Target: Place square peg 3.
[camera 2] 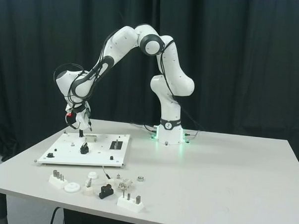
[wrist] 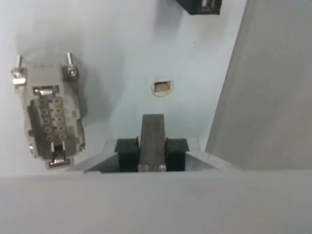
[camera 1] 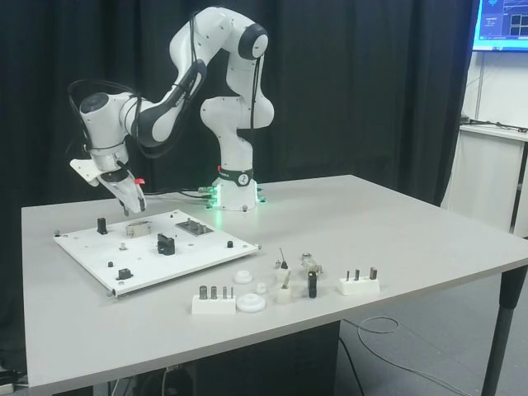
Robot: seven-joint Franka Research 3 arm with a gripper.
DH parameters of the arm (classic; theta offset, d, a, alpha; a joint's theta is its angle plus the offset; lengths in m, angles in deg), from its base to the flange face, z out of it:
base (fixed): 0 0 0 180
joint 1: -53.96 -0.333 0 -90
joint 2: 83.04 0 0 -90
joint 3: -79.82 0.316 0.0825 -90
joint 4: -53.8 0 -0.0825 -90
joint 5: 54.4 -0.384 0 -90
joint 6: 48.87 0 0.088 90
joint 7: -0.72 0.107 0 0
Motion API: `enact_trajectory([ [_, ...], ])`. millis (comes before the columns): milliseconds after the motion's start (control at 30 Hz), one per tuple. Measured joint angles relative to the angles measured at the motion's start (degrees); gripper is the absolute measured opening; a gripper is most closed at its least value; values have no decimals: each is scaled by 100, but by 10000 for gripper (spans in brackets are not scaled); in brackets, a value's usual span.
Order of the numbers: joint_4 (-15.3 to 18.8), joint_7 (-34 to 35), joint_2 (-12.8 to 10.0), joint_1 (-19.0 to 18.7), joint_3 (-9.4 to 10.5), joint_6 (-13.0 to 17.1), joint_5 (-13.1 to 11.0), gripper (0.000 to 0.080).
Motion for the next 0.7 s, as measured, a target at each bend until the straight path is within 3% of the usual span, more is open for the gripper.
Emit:
enact_trajectory([
  [700, -12, 0, 92, -23, 0, 16, 64, 114],
])
